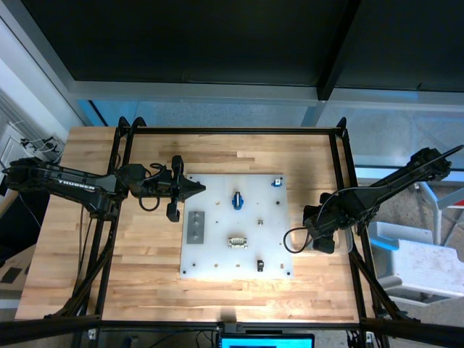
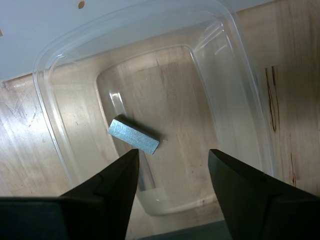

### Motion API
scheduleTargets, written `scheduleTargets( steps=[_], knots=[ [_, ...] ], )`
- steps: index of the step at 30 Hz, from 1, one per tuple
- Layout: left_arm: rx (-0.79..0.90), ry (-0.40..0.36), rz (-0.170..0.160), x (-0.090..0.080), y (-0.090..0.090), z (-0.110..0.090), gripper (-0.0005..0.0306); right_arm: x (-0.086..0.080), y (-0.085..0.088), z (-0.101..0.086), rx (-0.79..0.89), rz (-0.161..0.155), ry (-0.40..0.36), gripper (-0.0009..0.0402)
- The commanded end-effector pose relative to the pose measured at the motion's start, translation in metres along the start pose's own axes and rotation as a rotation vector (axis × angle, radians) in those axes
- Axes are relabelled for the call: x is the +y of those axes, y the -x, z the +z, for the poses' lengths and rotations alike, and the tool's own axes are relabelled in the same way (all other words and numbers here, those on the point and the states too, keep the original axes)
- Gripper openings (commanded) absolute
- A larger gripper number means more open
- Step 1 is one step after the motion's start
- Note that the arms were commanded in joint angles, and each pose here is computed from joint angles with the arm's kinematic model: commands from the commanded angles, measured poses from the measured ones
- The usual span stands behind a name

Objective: Pick the 16mm bar from the taskboard and place it in the container

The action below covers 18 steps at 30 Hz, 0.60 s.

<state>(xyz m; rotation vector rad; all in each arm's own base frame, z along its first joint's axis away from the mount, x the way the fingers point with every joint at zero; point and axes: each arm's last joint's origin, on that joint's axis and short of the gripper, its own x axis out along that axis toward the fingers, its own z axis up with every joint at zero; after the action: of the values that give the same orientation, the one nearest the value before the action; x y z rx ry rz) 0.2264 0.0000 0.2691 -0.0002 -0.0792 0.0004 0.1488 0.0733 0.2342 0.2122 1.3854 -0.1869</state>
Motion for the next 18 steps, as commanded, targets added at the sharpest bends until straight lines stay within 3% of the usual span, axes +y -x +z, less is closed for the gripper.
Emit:
scheduleTargets(
  steps=[1, 18],
  knots=[
    [0.0, 0.0, 0.0, 0.0001, -0.0001, -0.0001, 0.0, 0.0002, 0.0001, 0.0001, -0.001, 0.001, 0.001, 0.0223],
    [0.0, 0.0, 0.0, 0.0001, -0.0001, -0.0001, 0.0, 0.0006, 0.0001, 0.0004, -0.004, 0.004, 0.001, 0.024]
  ],
)
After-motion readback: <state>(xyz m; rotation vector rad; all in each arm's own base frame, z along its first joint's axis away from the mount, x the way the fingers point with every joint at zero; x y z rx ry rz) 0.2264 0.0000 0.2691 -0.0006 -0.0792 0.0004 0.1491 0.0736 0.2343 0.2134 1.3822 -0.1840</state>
